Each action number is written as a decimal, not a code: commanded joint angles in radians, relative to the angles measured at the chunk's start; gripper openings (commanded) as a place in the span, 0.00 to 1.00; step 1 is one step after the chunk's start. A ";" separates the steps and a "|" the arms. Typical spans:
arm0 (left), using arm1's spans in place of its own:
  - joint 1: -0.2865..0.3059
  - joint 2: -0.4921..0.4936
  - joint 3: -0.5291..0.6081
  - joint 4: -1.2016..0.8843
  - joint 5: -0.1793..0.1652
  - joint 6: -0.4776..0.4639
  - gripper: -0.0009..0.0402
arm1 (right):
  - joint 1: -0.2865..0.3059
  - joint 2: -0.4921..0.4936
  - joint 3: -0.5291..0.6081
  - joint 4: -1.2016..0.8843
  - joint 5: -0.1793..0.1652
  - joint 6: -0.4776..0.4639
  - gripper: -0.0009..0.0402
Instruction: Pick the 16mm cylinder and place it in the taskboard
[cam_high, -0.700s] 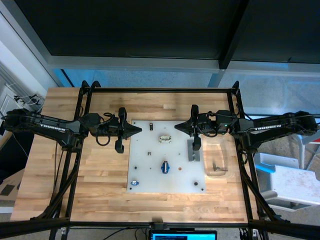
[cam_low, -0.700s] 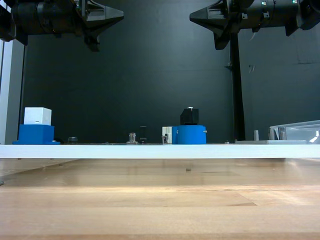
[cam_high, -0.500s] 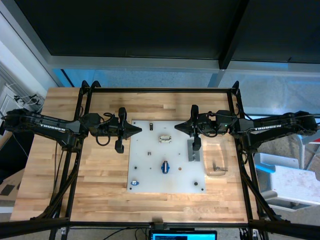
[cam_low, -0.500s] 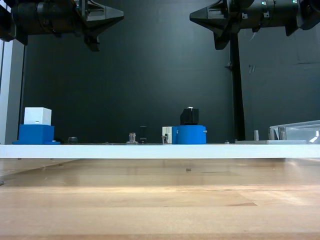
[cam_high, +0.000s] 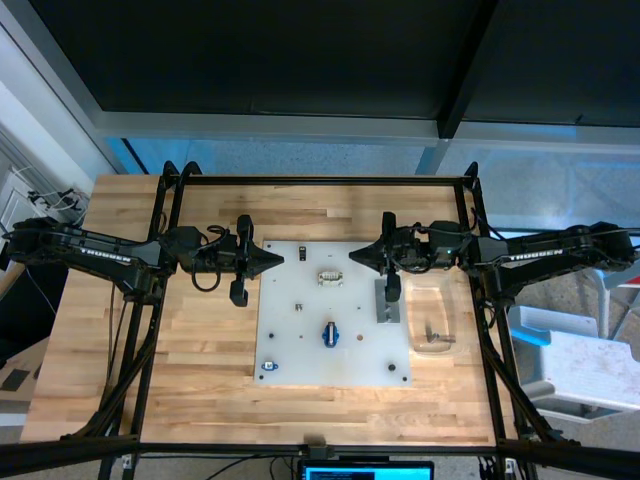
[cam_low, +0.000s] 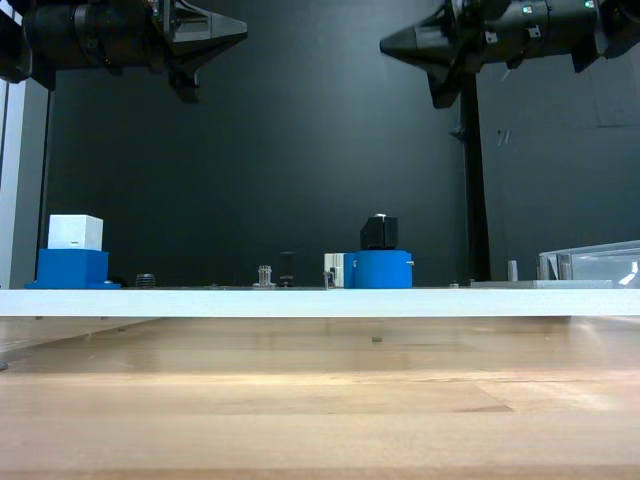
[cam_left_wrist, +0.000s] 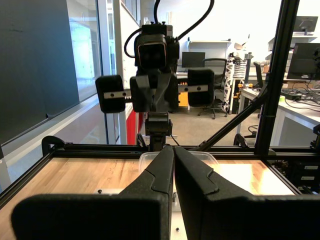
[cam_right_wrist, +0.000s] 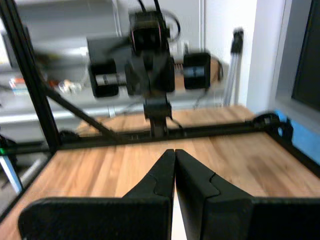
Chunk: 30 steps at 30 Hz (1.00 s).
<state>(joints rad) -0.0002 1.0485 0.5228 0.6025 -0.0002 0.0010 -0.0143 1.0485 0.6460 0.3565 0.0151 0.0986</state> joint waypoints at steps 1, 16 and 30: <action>0.000 0.001 0.000 0.000 0.000 0.000 0.02 | 0.002 0.000 0.046 -0.123 0.003 0.001 0.02; 0.000 0.001 0.000 0.000 0.000 0.000 0.02 | 0.039 0.008 0.253 -0.680 0.003 0.039 0.02; 0.000 0.000 0.000 0.000 0.000 0.000 0.02 | 0.109 0.008 0.359 -1.036 0.024 0.128 0.02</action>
